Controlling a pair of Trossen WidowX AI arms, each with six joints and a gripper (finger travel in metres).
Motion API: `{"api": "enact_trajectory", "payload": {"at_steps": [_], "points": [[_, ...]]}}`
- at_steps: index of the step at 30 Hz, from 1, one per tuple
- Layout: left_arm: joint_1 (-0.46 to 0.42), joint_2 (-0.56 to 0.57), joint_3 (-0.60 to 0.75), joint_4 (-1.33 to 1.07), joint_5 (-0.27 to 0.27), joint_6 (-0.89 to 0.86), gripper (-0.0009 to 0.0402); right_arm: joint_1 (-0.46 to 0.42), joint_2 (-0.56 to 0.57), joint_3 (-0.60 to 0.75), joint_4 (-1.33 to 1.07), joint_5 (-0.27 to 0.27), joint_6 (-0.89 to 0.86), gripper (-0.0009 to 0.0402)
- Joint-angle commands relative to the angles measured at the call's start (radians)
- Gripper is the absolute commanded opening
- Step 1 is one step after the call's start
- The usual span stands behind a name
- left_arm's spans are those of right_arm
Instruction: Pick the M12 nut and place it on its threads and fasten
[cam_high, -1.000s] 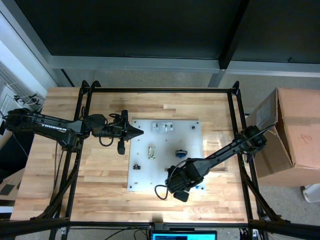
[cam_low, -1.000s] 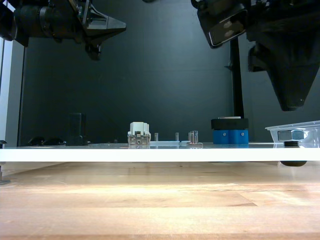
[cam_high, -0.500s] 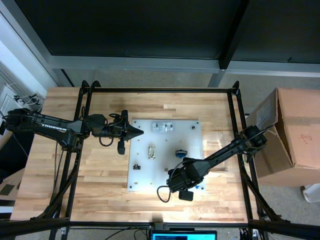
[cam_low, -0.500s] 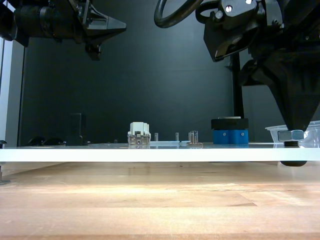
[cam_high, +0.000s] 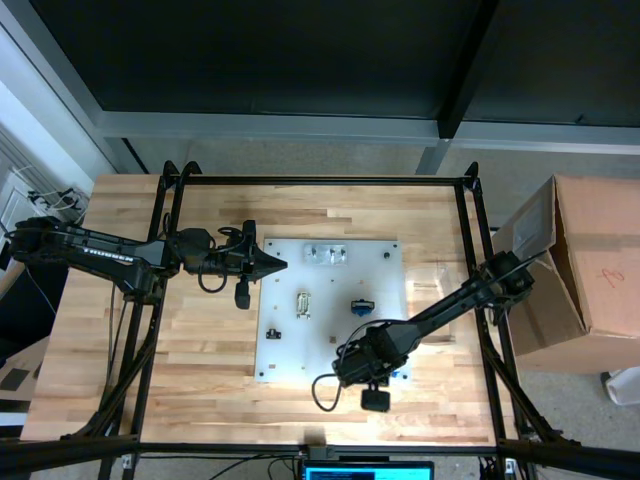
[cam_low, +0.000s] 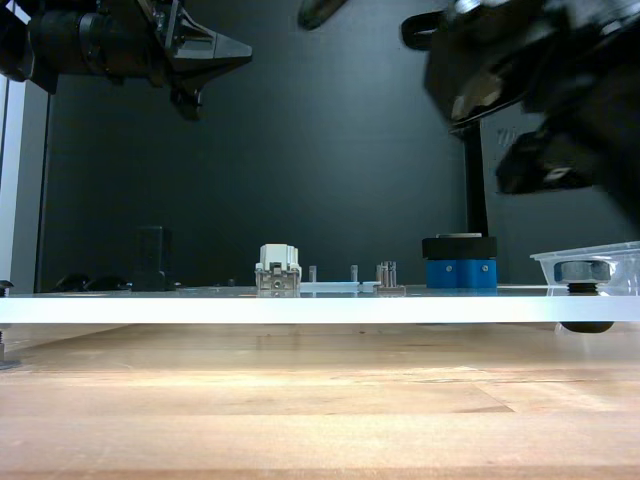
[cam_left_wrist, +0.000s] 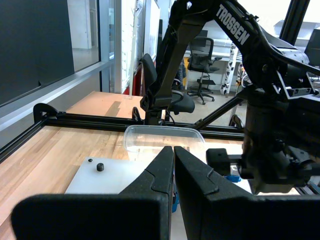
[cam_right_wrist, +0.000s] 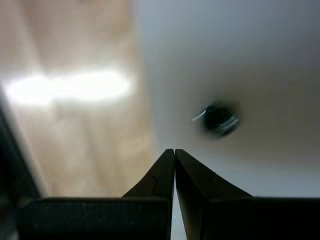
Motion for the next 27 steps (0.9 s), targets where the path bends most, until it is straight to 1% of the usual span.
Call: {"api": "enact_trajectory", "payload": {"at_steps": [1,4,9,15,16,24,27], "points": [[0.000,0.000,0.000,0.001,0.000,0.000,0.0000,0.000,-0.005,0.007,-0.037,0.056,0.004,0.0000],[0.000,0.000,0.000,0.000,0.000,0.000,0.0000,-0.001,-0.012,0.014,-0.068,0.132,0.008,0.0000],[0.000,0.000,0.000,0.000,0.000,0.000,0.0000,-0.001,-0.031,0.014,-0.069,0.188,0.029,0.0000],[0.000,0.000,0.000,0.000,0.000,0.000,0.0000,0.000,-0.038,0.008,-0.064,0.282,0.056,0.0000],[0.000,0.000,0.000,0.001,0.000,0.000,0.0000,0.000,-0.037,0.002,-0.054,0.288,0.057,0.0000],[0.000,0.000,0.000,0.001,0.000,0.000,0.0000,0.007,-0.017,-0.010,-0.016,0.281,0.060,0.0000],[0.000,0.000,0.000,0.000,0.000,0.000,0.0000,0.008,-0.017,-0.014,0.000,0.267,0.060,0.0000]]}}
